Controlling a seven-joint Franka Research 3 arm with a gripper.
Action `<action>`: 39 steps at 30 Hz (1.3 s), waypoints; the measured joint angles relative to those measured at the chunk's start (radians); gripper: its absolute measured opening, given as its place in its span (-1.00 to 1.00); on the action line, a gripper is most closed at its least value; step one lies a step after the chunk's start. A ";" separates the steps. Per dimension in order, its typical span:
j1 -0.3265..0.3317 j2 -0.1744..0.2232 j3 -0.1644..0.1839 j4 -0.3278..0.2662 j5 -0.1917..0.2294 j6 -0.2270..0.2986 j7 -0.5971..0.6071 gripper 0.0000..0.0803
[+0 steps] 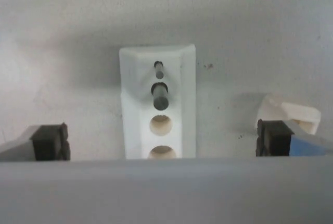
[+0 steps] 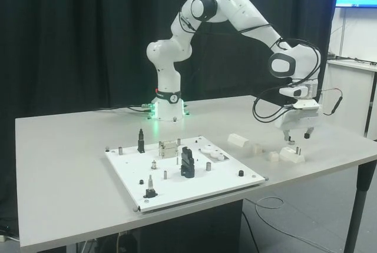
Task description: Pick round peg 2.
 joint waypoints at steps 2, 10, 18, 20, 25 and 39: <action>0.000 0.001 0.000 0.003 0.000 -0.005 0.002 0.99; 0.002 0.002 0.000 0.016 0.000 -0.020 0.003 0.99; 0.006 0.002 0.000 0.022 0.000 -0.025 0.007 0.99; 0.007 0.002 -0.001 0.023 0.000 -0.026 0.008 0.99; 0.009 0.002 -0.003 0.026 0.000 -0.031 0.009 0.99; 0.009 0.003 -0.012 0.055 0.000 -0.080 0.009 0.99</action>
